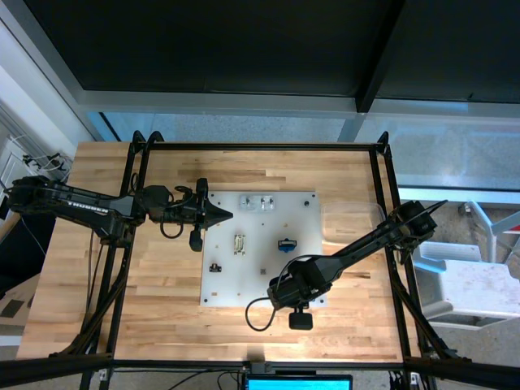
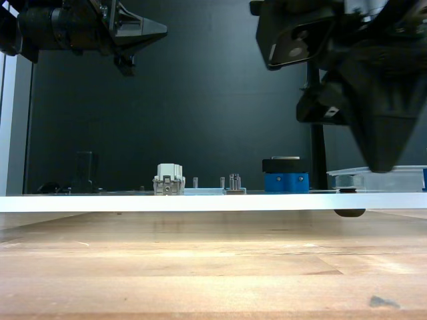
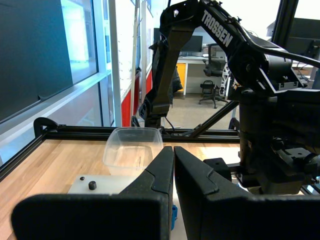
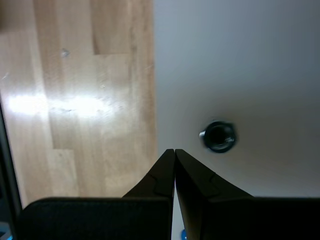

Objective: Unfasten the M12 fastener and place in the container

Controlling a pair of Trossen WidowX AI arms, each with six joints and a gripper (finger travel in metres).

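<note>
hanging point-down over the near right edge of the board (image 4: 250, 60), the right gripper (image 4: 174, 151) has its fingers pressed together on nothing — the nut (image 2: 346, 181) sits just beside the tips, untouched, on its stud (image 4: 218, 136). it is on the board, outside the tub (image 3: 131, 150), which stands by the board's far right side. the left gripper (image 1: 225, 215), fingers together too, hovers high over the board's far left edge.
</note>
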